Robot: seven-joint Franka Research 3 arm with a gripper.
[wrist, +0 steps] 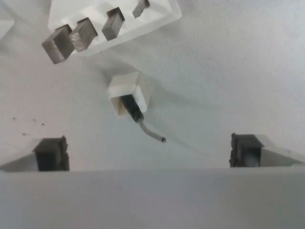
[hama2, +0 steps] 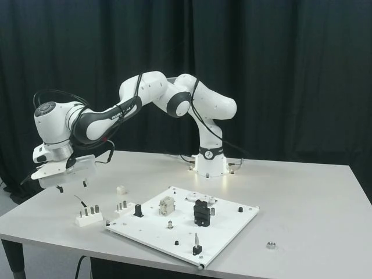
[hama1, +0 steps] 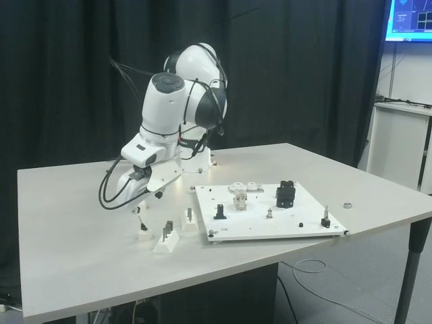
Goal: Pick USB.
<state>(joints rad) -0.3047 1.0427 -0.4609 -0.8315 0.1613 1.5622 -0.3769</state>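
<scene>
The gripper [wrist: 148, 155] hung spread wide and empty above the desk [wrist: 228, 81]. The USB plug [wrist: 130, 104] stood in its small white holder [wrist: 127, 91] just beyond the gap between the fingers, toward twelve o'clock. Its stub cable [wrist: 151, 132] trailed back toward five o'clock, so the plug's long axis probably ran nearly crosswise to the closing line.

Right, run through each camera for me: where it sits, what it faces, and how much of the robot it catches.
Wrist view: on the arm's wrist, looking down past the open pincer at the USB plug in its white block and a white holder.
First room view: off the table's front corner, facing the white arm, whole, and the white board.
Second room view: across the table's long side, whole arm in profile.
Shared: both room views show the board and the pincer hovering above the table.
</scene>
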